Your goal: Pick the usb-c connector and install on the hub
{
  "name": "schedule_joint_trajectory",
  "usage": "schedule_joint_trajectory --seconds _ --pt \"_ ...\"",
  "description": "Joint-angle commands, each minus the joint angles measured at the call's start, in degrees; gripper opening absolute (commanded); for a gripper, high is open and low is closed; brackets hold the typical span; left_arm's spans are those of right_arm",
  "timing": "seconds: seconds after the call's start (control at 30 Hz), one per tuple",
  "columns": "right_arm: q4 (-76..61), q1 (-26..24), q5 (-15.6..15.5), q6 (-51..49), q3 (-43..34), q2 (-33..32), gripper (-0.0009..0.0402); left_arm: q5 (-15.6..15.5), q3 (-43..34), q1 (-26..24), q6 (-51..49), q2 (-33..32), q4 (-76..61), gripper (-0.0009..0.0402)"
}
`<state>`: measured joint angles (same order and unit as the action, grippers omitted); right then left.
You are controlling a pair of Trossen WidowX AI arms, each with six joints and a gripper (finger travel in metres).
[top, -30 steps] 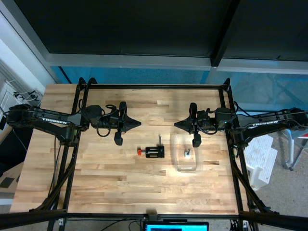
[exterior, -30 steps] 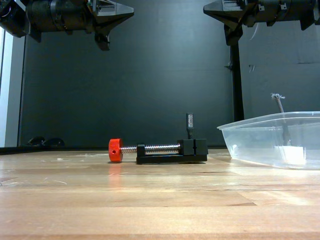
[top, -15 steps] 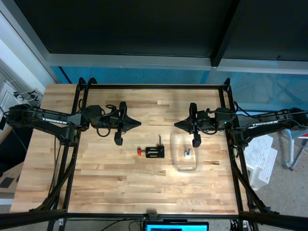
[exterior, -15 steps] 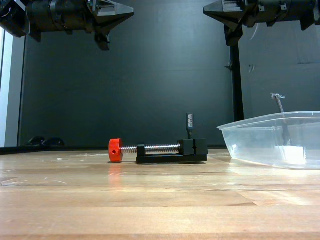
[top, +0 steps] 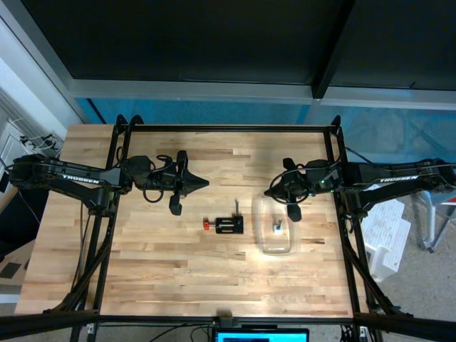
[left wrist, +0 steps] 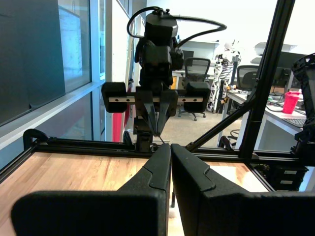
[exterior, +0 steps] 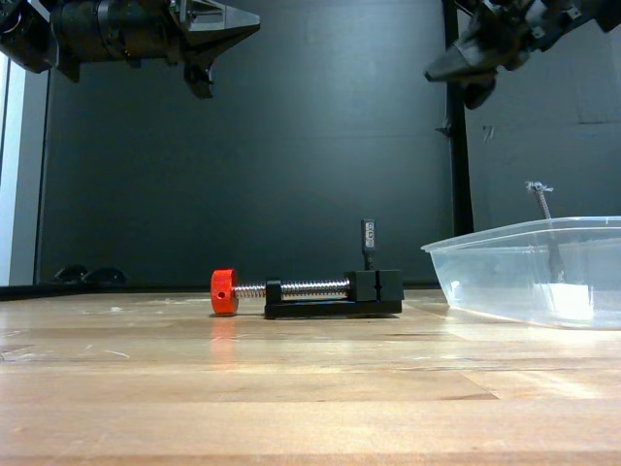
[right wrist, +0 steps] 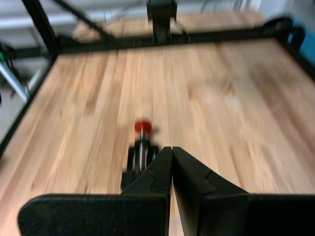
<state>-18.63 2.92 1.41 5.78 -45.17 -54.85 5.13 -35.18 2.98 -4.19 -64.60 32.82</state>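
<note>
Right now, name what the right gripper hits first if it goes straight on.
Probably the red-knobbed vise, though depth is unclear. The right gripper, shut, tilts down toward it from near the tray; the left gripper, shut, hovers level over the table's left half.

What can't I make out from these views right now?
Small grey-white USB-C connector in the clear plastic tub: too small from high view, smeared by tub wall in low view; pose unclear.
Port of the hub in the black red-knobbed vise: too small; right wrist view blurred.
Above the table, left gripper and right gripper, both shut: cropped by low view's edge.
</note>
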Motion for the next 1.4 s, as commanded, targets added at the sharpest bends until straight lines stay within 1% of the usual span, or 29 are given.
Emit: schedule_joint_trajectory --seconds 0.03,0.17,0.43,0.6,0.7,0.87,1.03,1.27,1.4 --pt "-6.0 0.7 0.0 1.4 -1.3 0.0 0.0 0.0 0.0 0.0 0.0 0.0 0.0 0.0" --pt "-11.8 1.9 0.1 2.5 -2.3 0.0 0.0 0.0 0.0 0.0 0.0 0.0 0.0 0.0" --pt "-18.9 4.0 0.1 4.7 -2.3 -0.5 0.0002 0.0 0.0 0.0 0.0 0.0 0.0 0.0" --pt "-23.2 5.7 0.1 5.9 -2.7 -2.8 0.0015 0.0 0.0 0.0 0.0 0.0 0.0 0.0" --pt "-26.6 6.7 0.1 6.2 -3.9 -5.4 0.0026 0.0 0.0 0.0 0.0 0.0 0.0 0.0" --pt "-31.3 7.1 0.0 7.1 -6.1 -9.5 0.0047 0.0 0.0 0.0 0.0 0.0 0.0 0.0" --pt "-34.7 7.4 0.1 7.5 -7.0 -12.7 0.0078 0.0 0.0 0.0 0.0 0.0 0.0 0.0" --pt "-34.7 7.8 0.0 8.8 -7.0 -17.4 0.0128 0.0 0.0 0.0 0.0 0.0 0.0 0.0" --pt "-34.5 8.0 0.1 9.0 -7.0 -19.6 0.0149 0.0 0.0 0.0 0.0 0.0 0.0 0.0"
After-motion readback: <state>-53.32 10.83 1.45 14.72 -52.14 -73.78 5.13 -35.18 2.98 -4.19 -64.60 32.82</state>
